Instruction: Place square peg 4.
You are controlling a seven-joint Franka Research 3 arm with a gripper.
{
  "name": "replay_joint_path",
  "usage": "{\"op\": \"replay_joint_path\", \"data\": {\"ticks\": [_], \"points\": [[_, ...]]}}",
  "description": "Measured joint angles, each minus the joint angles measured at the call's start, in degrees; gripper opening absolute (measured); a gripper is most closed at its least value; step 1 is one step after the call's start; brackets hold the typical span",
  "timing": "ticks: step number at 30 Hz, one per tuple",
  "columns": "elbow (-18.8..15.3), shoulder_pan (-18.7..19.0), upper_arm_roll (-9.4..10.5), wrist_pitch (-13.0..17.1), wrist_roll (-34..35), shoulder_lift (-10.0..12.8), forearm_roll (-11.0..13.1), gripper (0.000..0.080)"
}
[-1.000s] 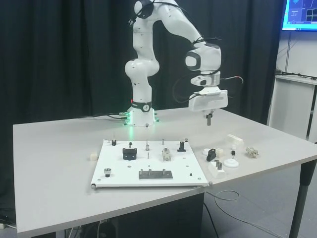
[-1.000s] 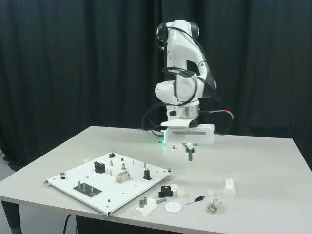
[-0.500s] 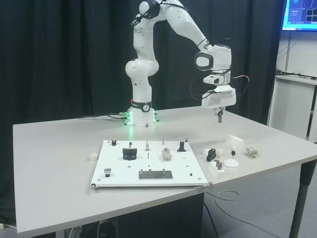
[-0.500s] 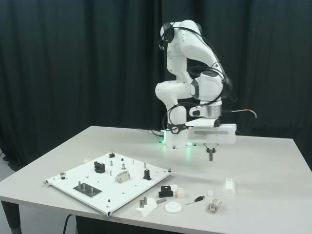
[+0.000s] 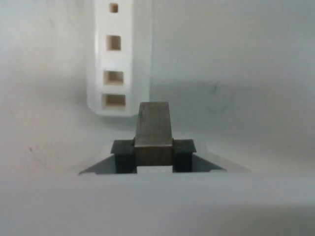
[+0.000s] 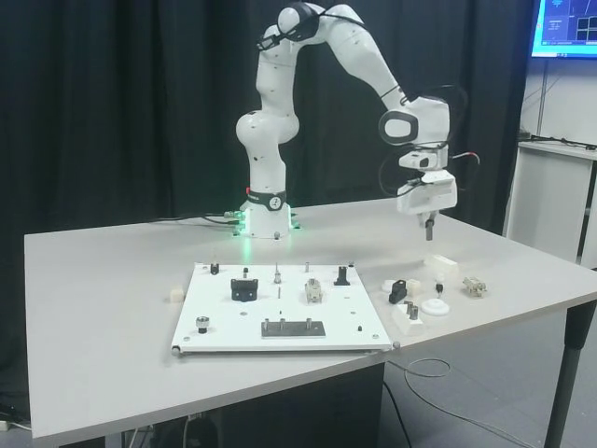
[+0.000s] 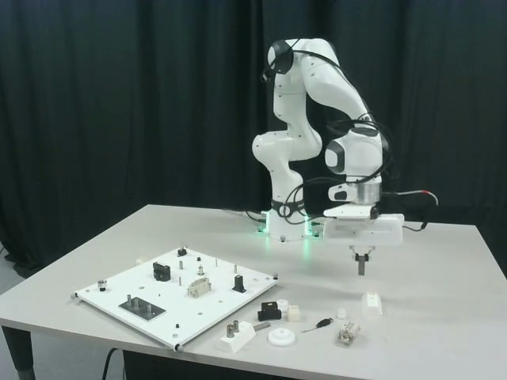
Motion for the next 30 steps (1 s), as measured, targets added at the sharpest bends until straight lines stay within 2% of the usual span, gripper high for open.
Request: {"op": "replay_joint_path", "data": {"ticks": [12, 23, 30], "points": [[4.17, 0.00, 0.60, -0.98, 0.40, 4.71, 0.00, 0.0153], [6.83, 0.00, 2.32, -4.73, -0.14, 6.61, 0.00, 0.0153], [7.88, 0.02, 2.98, -5.99, -1.53, 7.44, -0.11, 0.0153]]}}
